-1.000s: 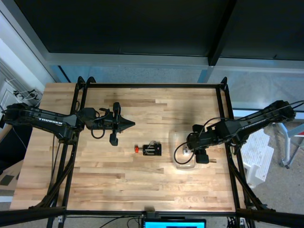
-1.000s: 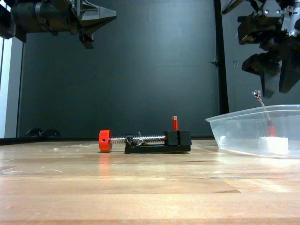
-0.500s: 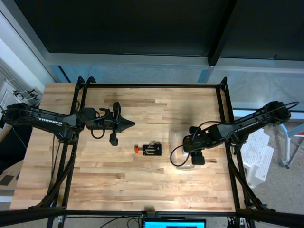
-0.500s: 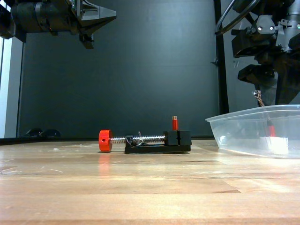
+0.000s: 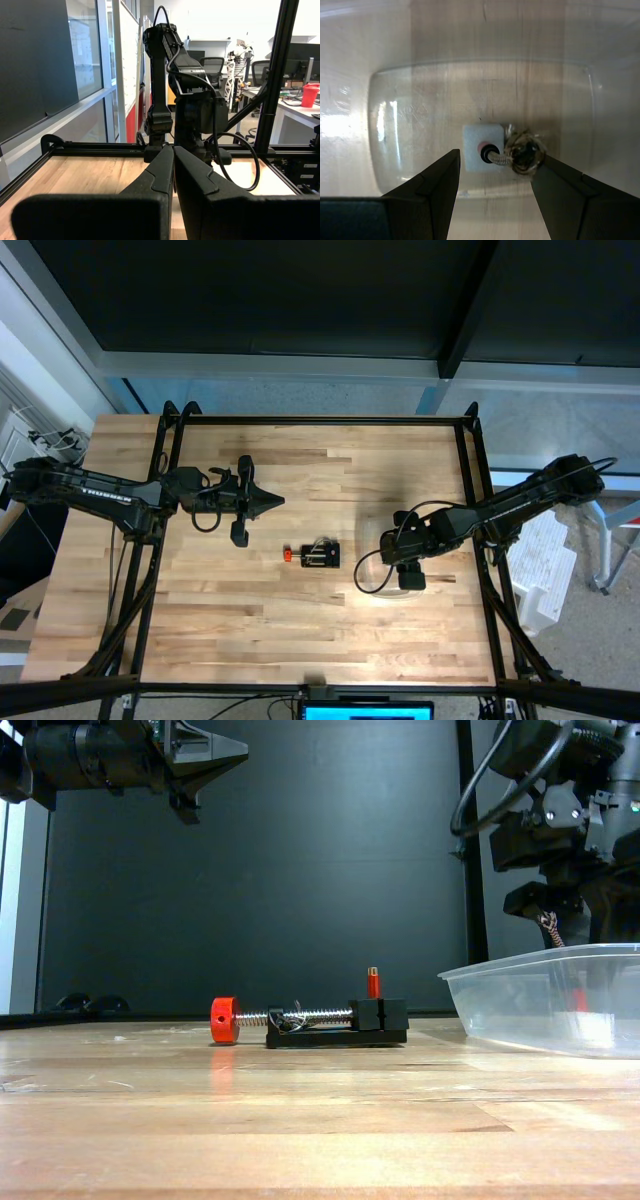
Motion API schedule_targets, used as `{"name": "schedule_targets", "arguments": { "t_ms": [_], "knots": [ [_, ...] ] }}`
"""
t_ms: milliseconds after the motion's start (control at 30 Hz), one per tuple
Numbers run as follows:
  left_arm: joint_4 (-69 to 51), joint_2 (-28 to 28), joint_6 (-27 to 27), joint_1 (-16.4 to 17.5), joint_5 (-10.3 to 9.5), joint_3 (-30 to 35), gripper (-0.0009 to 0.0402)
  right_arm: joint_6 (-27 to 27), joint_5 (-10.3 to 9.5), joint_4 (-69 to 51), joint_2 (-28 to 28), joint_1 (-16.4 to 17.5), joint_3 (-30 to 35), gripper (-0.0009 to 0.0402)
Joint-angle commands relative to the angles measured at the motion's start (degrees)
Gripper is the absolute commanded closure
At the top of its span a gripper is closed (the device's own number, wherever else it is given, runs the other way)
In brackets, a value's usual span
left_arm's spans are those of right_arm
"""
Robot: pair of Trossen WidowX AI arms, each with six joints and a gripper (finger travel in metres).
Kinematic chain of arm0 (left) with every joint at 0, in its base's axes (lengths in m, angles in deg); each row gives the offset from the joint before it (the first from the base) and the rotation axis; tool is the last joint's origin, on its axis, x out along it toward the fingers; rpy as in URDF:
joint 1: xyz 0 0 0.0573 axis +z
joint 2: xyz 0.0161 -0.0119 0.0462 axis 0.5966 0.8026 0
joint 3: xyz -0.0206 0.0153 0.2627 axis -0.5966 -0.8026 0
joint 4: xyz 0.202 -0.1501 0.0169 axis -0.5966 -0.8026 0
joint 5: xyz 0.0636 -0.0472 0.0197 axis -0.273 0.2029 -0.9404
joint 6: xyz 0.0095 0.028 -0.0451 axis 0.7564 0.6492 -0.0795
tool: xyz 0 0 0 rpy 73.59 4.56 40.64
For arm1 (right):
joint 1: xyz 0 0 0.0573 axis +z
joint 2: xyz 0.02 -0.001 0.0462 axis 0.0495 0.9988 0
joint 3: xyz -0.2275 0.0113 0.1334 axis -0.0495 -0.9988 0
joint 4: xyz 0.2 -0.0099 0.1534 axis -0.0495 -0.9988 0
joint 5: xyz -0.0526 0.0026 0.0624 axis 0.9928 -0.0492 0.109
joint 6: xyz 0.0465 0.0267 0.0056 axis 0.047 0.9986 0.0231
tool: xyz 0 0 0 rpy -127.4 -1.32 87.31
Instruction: Pick the RCA connector and install on taskboard
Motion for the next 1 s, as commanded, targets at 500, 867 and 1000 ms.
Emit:
{"name": "schedule_targets", "arguments": {
  "t_ms": [500,867,1000],
  "knots": [
    [0.0,0.02,0.02,0.0,0.02,0.0,0.0393,0.24,0.55,1.18,0.57,0.0,-0.59,0.0209],
    [0.0,0.02,0.02,0.02,0.02,0.0,0.0393,0.26,0.57,2.19,1.68,0.0,-0.59,0.0209],
    [0.0,0.02,0.02,0.0,0.02,0.0,0.0393,0.31,0.57,2.25,1.68,0.0,-0.59,0.0212]
  ]
}}
